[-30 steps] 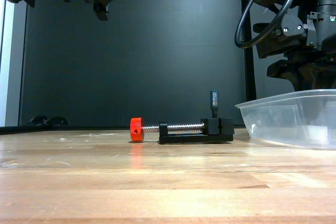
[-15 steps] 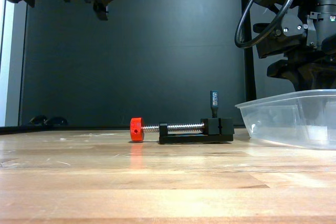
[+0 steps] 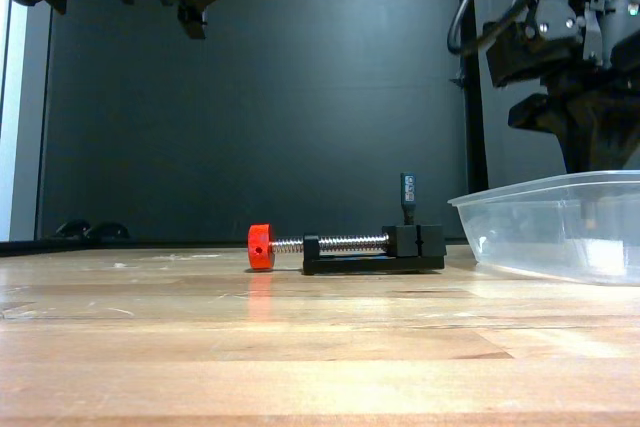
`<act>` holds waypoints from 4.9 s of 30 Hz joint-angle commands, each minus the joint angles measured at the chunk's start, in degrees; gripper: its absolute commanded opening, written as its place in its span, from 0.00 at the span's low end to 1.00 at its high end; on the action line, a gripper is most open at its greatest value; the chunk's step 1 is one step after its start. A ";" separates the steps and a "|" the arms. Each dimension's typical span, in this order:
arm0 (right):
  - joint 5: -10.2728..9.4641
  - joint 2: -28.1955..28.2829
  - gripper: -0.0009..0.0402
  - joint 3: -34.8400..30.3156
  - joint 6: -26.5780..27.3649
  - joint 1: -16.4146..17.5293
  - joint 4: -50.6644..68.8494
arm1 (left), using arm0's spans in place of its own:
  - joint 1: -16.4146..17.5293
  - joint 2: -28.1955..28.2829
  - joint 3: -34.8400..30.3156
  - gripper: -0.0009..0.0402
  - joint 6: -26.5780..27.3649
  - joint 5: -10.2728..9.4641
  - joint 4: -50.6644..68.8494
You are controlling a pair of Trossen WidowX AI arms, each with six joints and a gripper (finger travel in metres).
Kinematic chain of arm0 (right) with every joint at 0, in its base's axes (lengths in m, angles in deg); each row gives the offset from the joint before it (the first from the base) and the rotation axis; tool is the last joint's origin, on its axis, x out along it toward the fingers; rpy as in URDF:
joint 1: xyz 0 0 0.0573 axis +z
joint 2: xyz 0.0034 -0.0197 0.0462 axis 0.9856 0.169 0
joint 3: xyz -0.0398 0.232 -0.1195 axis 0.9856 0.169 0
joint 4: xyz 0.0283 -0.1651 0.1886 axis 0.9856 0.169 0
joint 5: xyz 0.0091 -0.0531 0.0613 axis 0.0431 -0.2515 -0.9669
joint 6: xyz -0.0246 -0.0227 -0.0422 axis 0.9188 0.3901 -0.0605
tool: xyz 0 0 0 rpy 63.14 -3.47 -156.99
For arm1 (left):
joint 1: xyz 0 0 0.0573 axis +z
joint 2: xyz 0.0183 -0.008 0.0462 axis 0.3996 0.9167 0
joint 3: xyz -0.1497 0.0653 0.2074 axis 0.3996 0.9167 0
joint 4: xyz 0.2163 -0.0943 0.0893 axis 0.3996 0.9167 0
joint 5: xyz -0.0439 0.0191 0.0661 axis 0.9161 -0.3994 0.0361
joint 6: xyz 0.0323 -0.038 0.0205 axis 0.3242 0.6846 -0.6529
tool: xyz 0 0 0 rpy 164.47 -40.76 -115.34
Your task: Pick the usb-c connector and install on the hub
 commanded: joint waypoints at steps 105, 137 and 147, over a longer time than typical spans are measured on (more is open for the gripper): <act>1.60 25.16 0.02 -39.93 7.54 -7.54 11.87 | 0.02 0.02 0.00 0.02 -0.02 0.00 0.00; 1.22 25.16 0.02 -38.77 7.61 -7.54 10.58 | 0.02 0.02 0.00 0.02 -0.02 0.00 -0.02; 1.18 26.75 0.02 -38.75 7.65 -7.52 9.55 | 0.02 0.02 0.00 0.02 -0.02 0.00 0.00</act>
